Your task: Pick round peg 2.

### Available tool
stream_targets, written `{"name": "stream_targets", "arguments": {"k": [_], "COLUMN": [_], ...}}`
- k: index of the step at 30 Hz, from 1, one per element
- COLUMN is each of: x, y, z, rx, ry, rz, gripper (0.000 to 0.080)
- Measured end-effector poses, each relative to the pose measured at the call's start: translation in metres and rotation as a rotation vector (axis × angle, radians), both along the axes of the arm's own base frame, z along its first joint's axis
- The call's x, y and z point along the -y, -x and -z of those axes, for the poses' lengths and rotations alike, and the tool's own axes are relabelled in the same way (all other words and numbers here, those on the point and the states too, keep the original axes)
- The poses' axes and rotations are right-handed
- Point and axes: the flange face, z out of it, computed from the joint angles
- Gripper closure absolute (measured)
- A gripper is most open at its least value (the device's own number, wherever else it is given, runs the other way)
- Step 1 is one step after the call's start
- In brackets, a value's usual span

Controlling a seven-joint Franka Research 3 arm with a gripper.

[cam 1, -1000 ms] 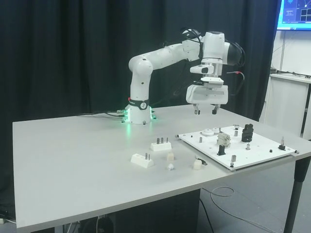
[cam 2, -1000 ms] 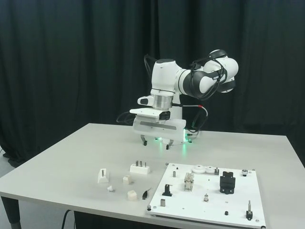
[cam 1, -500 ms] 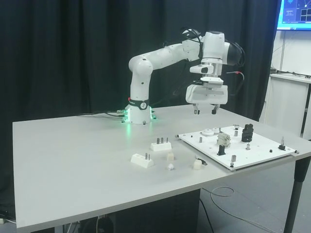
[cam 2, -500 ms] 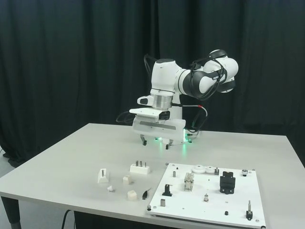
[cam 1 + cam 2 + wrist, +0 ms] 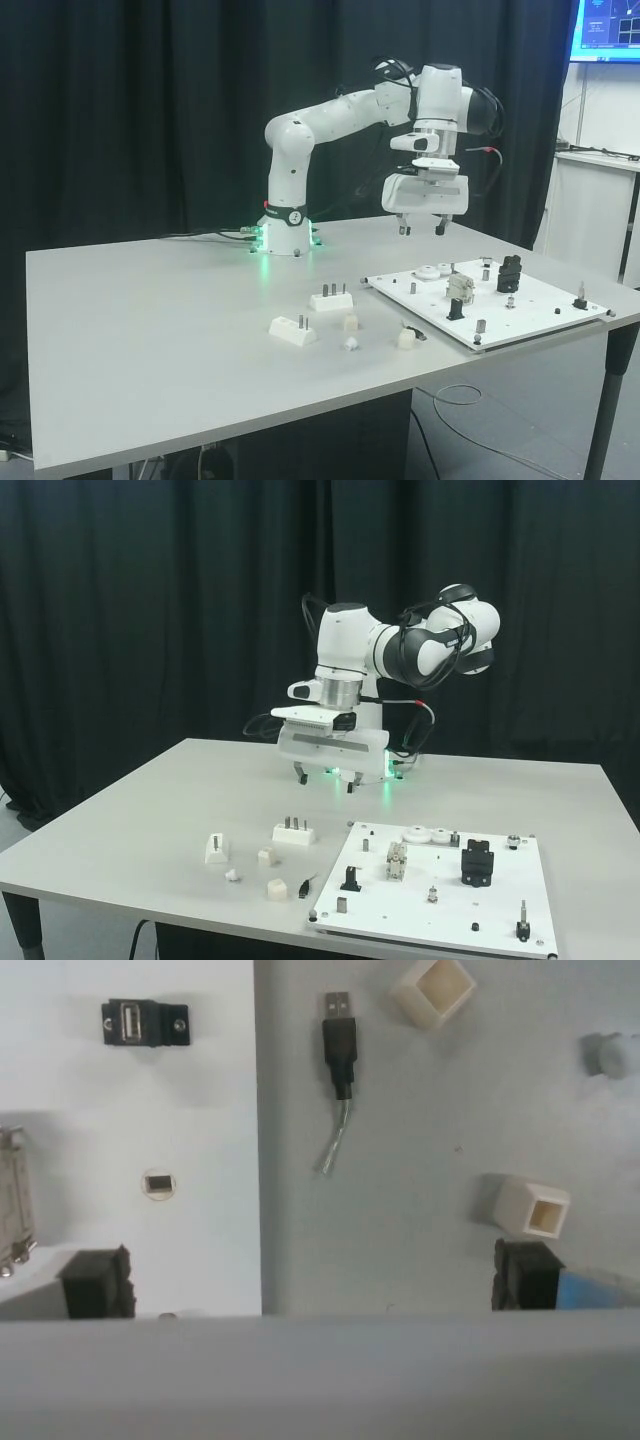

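I have the grey table (image 5: 150, 330) in both room views, with the white arm (image 5: 330, 110) bolted near its far edge and a green light glowing at the base (image 5: 283, 238). The arm rises from the base, bends at the shoulder and reaches out level, and the wrist turns straight down.

The white board (image 5: 500, 900) lies flat on the table at the near edge, carrying small black and grey fixtures.

The gripper (image 5: 420, 229) hangs high in the air, above the table between the base and the board, well clear of everything. Its 2 fingers (image 5: 298, 776) point down, spread wide, with nothing between them. In the wrist view both black fingertips (image 5: 525, 1275) show, one over the board's edge and one over bare table.

Beside the board, on the table, stand 2 white holders: one (image 5: 332, 299) nearer the base and one (image 5: 292, 329) nearer the front.

2 pale hollow cubes (image 5: 532, 1205) sit between the holders and the board.

A black USB plug (image 5: 340, 1045) on a short cable lies just beside the board's edge.

Small grey pegs (image 5: 331, 289) stand upright in the holders. I cannot tell which of them is round peg 2; all sit well below and apart from the gripper.
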Motion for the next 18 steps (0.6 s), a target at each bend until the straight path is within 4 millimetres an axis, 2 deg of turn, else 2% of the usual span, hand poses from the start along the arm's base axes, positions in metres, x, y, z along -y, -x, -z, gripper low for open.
{"name": "stream_targets", "arguments": {"k": [18], "x": [0.0051], "y": [-0.0013], "z": [-0.0015], "rx": [0.000], "ry": [0.004], "rz": [0.004], "gripper": [0.0003]}}
